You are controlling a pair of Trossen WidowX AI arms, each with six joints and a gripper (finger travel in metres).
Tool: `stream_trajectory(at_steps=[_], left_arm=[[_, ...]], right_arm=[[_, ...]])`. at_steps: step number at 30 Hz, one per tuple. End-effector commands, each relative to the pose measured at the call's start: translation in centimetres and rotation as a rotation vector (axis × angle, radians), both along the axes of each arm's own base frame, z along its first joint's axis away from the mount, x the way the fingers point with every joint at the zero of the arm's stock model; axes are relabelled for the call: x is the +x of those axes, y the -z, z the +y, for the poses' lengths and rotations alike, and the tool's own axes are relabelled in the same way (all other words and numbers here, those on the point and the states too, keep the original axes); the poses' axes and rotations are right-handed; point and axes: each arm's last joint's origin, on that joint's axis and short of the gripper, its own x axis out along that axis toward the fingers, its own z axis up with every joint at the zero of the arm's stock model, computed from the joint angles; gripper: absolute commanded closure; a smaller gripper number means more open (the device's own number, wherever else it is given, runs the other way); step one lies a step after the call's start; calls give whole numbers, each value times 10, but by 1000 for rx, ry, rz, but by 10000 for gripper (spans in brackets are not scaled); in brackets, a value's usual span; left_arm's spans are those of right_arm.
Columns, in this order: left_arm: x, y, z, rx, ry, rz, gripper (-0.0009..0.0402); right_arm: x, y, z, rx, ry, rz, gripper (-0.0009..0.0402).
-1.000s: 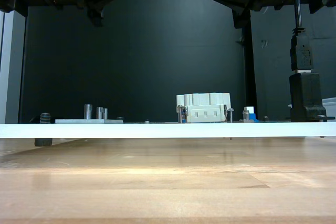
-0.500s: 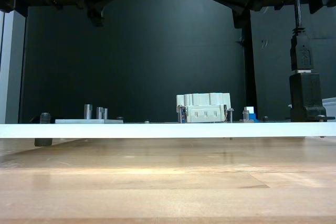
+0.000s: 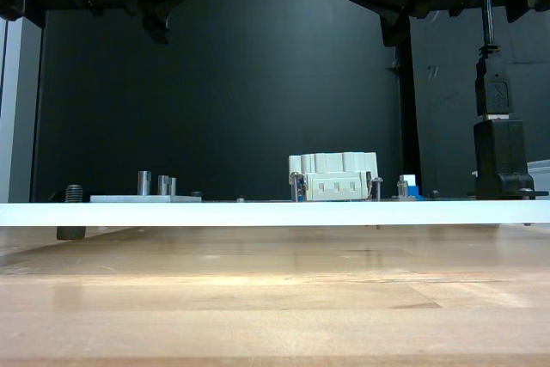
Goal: Pick the USB connector and install on taskboard
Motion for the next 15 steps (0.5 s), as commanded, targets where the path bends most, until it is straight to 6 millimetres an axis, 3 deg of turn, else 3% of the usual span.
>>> stream_trajectory(at_steps=[1,15], left_arm=[[0,0,0,0,0,0,393],[0,0,0,0,0,0,393]], right_arm=[[0,0,0,0,0,0,393],[0,0,0,0,0,0,393]])
